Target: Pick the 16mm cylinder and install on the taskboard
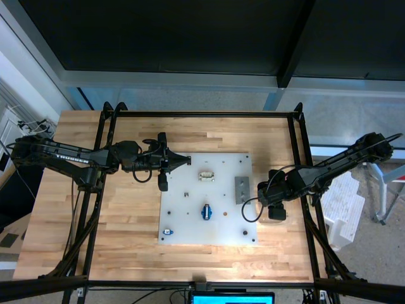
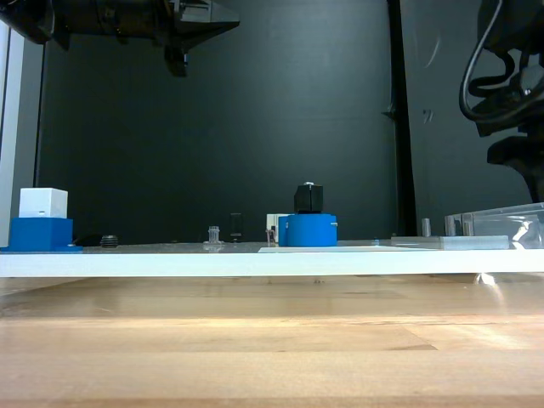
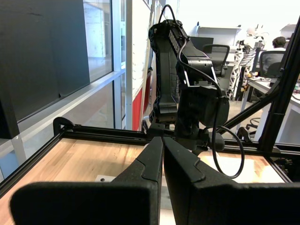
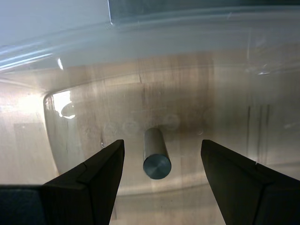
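Note:
The 16mm cylinder (image 4: 155, 153), a short silvery-grey peg, lies on its side in the clear plastic tray (image 4: 140, 89). My right gripper (image 4: 161, 146) is open just above it, one finger on each side and neither touching. In the high view the right gripper (image 1: 276, 213) hangs just off the right edge of the white taskboard (image 1: 190, 215). My left gripper (image 1: 187, 160) is shut and empty, held high over the board's far left corner and pointing right; its fingers (image 3: 178, 168) are pressed together.
On the board stand a grey metal block (image 1: 242, 189), a blue fitting (image 1: 206, 211), a grey multi-pin socket (image 1: 206, 175) and a blue-and-white block (image 1: 166, 232). Black frame rails (image 1: 300, 171) run round the wooden table. The tray (image 2: 508, 224) sits at the board's right.

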Controlling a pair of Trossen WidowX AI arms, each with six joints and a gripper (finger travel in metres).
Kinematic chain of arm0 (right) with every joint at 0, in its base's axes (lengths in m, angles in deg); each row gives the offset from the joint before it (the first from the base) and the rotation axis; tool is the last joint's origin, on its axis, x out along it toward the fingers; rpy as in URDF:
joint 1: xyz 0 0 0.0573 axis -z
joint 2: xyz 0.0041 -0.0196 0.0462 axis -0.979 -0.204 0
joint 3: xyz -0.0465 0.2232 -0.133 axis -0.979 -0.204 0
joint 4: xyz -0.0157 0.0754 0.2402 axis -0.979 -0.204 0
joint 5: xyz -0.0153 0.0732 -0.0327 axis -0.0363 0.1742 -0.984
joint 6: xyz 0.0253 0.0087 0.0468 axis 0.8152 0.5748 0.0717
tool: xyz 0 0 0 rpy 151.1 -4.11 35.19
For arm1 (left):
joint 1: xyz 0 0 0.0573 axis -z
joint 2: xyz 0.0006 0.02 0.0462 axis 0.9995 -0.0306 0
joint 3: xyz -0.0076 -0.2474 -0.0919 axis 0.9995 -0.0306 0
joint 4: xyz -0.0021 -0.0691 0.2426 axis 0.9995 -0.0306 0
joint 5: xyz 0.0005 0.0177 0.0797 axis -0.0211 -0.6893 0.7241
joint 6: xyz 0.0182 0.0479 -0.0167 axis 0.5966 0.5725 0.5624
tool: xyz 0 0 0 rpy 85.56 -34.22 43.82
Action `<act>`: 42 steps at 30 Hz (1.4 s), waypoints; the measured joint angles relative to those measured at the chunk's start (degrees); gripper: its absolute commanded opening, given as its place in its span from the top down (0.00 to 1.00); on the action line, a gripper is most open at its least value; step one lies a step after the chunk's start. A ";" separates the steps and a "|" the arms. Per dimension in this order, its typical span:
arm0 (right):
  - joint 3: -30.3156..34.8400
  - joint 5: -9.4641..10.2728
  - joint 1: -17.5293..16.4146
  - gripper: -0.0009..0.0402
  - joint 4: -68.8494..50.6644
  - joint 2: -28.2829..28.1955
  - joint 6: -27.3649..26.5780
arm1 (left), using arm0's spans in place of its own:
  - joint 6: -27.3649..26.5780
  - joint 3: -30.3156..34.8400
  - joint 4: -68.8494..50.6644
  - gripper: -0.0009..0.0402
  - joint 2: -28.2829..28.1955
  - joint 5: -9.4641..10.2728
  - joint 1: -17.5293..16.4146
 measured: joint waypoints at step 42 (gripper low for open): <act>-1.68 0.04 -0.26 0.67 3.21 0.02 1.29 | 0.00 0.02 0.00 0.98 0.00 0.00 0.00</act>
